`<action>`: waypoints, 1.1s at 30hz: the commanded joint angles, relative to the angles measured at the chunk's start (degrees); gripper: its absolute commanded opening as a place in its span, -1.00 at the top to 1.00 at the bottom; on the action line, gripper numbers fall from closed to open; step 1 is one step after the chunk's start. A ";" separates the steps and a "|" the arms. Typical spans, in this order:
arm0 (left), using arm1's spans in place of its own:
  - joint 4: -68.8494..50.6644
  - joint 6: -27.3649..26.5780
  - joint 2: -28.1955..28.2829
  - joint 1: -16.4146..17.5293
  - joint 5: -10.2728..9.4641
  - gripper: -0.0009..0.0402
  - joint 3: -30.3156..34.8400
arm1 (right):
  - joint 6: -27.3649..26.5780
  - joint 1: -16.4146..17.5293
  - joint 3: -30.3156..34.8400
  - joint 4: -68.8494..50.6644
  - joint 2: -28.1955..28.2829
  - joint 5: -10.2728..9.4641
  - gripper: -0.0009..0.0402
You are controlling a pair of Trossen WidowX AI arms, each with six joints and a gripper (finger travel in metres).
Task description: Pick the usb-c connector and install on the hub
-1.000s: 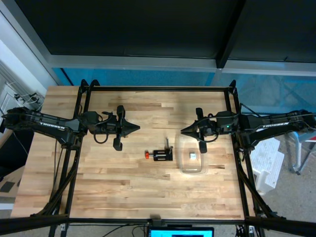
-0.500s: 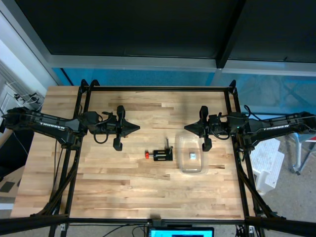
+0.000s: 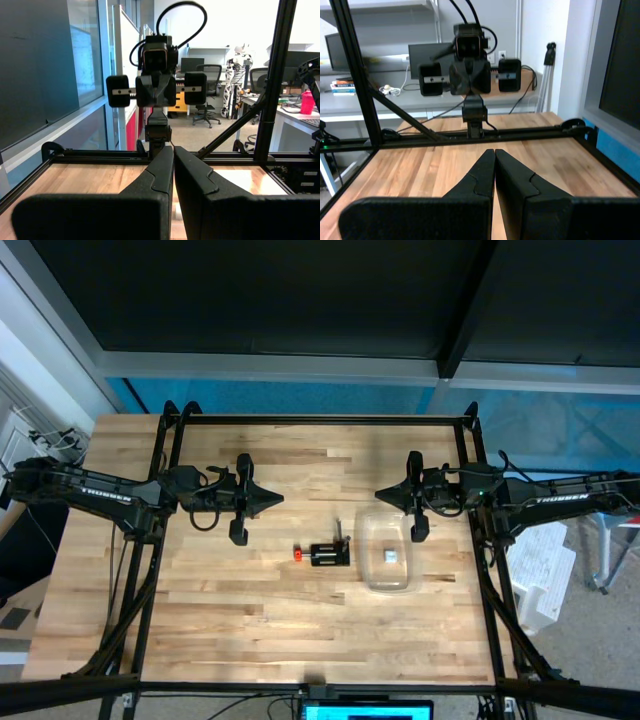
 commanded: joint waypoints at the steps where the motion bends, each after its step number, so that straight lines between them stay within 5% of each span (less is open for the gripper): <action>1: 0.02 0.02 0.00 0.02 0.00 0.96 0.00 | -0.13 0.04 0.52 0.02 0.04 0.09 0.96; 20: 0.02 0.02 0.00 0.00 0.00 0.96 0.00 | -0.57 0.09 -0.28 1.31 0.04 -2.45 0.96; 33: 0.04 0.02 0.00 0.02 0.00 0.96 0.00 | -0.66 0.04 -0.28 1.31 0.04 -2.36 0.96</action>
